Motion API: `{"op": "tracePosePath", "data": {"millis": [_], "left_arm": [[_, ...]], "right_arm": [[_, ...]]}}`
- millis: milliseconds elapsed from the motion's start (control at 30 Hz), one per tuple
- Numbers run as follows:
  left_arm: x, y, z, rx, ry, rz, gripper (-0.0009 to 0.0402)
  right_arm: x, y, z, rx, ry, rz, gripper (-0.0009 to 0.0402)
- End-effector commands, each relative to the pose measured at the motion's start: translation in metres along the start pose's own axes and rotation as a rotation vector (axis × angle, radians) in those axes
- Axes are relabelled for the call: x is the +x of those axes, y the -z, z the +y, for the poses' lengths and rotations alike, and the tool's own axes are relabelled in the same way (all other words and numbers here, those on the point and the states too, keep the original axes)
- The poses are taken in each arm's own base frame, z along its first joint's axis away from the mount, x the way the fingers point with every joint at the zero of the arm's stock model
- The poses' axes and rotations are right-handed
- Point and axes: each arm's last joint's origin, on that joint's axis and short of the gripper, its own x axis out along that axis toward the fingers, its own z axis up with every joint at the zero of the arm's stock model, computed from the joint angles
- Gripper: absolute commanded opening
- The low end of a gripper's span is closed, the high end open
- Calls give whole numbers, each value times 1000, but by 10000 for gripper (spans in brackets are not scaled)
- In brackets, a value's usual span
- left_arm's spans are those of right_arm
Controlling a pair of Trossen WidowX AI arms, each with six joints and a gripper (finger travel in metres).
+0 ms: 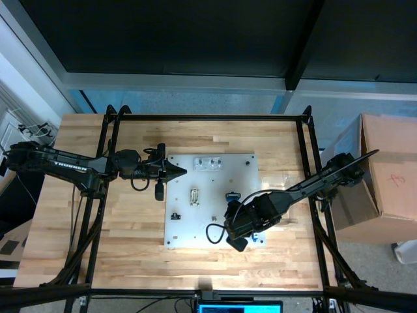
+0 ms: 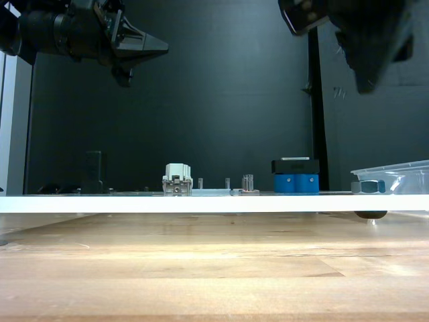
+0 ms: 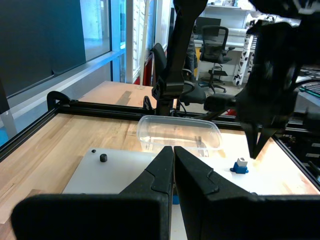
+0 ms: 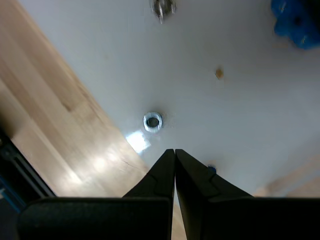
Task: Unfasten the M12 nut and place it in the container
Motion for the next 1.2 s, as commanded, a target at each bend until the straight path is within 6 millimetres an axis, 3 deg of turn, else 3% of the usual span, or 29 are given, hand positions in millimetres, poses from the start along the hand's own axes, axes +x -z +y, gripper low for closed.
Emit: {"op": "tracePosePath", "data": {"millis": [33,500,967,1200], "left_arm": [[0,0,0,0,-1,0,0],[0,0,0,0,-1,1,0],[0,0,0,0,-1,1,0],[0,0,0,0,-1,0,0]], "right_arm": [[11,1,-2,9,-9,-4,0],[50,-3,12,1,12,33,10],[65,-7,23,-153,38,54,172],[66,-6,21,-216,57,62,207]]}}
